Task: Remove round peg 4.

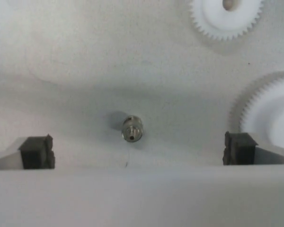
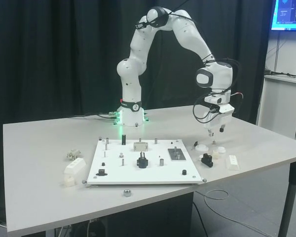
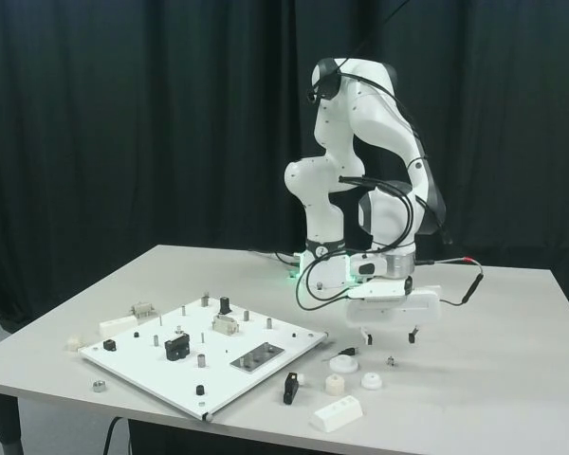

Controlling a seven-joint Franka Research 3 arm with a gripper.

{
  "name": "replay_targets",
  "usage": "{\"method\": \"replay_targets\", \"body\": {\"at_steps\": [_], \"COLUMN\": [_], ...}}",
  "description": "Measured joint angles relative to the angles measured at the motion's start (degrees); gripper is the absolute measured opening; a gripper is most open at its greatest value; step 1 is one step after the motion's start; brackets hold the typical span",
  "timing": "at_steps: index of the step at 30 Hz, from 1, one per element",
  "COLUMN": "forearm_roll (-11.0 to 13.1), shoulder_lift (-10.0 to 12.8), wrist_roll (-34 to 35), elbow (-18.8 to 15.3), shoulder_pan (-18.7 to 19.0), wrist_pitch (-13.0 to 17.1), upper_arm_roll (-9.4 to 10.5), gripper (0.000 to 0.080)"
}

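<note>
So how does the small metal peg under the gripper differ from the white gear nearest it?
The metal peg is a small grey cylinder standing alone between the open fingers of the gripper; the white gear is far wider, flat and toothed, lying beyond one fingertip. The peg shows whole, the gear only in part. Both rest on the grey table.

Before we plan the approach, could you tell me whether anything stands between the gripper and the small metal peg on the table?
Nothing visible does. The metal peg sits alone on the grey table below the open gripper. Two white gears lie off to one side, clear of the path.
</note>
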Motion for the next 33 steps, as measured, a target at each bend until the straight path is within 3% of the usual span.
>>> {"method": "replay_targets", "body": {"at_steps": [33], "forearm_roll": [-2.8], "shoulder_lift": [-0.4], "wrist_roll": [0.0], "elbow": [0.6], "shoulder_pan": [-1.1], "wrist_pitch": [0.2], "upper_arm_roll": [-0.74], "gripper": [0.08]}}
